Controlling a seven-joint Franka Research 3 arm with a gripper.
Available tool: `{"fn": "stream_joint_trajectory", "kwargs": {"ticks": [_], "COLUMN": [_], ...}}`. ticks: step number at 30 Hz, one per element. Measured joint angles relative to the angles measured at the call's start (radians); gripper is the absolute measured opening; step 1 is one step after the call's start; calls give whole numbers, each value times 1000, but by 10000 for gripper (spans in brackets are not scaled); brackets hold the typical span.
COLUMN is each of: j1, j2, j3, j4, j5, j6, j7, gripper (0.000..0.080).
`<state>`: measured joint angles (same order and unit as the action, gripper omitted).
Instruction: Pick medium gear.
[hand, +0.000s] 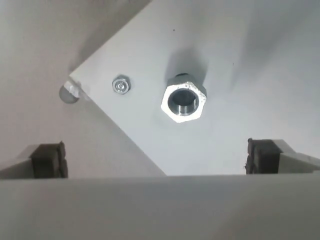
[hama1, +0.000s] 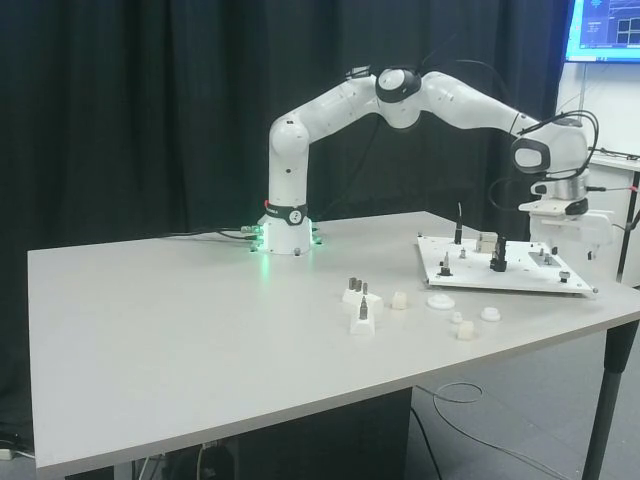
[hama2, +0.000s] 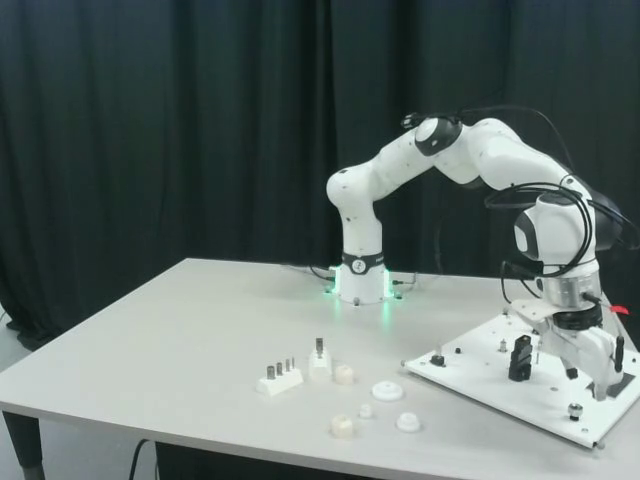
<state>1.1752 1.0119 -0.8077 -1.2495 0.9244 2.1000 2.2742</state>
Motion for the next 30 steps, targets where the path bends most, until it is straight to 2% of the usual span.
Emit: {"fn": "stream_joint_trajectory", "kwargs": {"ticks": [11,30], "j1": [17,27], "j2": [0,0], "j3": [-38,-71], "j4": [6,13], "j5": [14,14], "j6": [-30,-52], "j7": [-10,-26], "gripper": [800,800]}}
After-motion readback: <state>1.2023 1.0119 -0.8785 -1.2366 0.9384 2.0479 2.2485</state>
